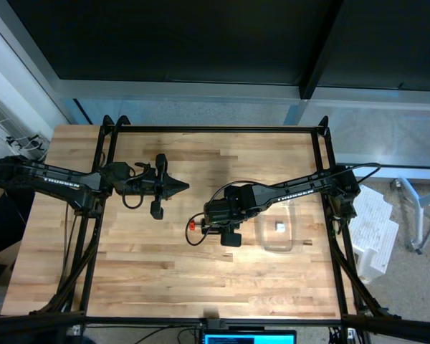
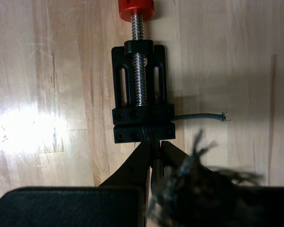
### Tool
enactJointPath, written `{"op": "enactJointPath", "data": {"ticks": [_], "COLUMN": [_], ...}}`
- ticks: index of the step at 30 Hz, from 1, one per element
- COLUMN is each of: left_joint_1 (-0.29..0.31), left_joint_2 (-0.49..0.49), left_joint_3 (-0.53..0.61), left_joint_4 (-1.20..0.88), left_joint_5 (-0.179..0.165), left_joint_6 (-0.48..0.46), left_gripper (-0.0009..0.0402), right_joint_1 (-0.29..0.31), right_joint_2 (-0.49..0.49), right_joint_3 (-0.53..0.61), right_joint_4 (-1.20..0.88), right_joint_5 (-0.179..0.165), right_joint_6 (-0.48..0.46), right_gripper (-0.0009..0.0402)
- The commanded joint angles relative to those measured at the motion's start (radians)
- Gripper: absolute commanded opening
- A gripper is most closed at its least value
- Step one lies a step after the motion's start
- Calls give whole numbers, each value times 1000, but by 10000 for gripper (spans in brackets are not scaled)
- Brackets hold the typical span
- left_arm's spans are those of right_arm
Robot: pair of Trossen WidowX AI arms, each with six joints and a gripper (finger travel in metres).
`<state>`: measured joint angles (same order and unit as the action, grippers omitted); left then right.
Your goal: Pick the USB-C connector and install on taskboard
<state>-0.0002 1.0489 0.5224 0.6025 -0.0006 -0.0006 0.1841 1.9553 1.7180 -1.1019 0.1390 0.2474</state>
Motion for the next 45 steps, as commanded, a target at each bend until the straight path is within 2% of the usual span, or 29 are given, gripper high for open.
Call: {"op": "enactJointPath", "data": {"ticks": [1, 19, 45], "left_joint_1": [0, 0, 0], "left_joint_2": [0, 0, 0], "left_joint_3": [0, 0, 0], "left_joint_4": [0, 0, 0], "left_joint_5": [0, 0, 0], "left_joint_6": [0, 0, 0], "left_gripper": [0, 0, 0], "right_joint_1": [1, 1, 0], "right_joint_2": [-1, -1, -1], "right_joint_3": [-9, -35, -42], "right_joint_4": [5, 38, 45], "right_joint_5": [-1, -8, 0], "right_joint_6": [1, -10, -26], "right_gripper": [0, 0, 0]}}
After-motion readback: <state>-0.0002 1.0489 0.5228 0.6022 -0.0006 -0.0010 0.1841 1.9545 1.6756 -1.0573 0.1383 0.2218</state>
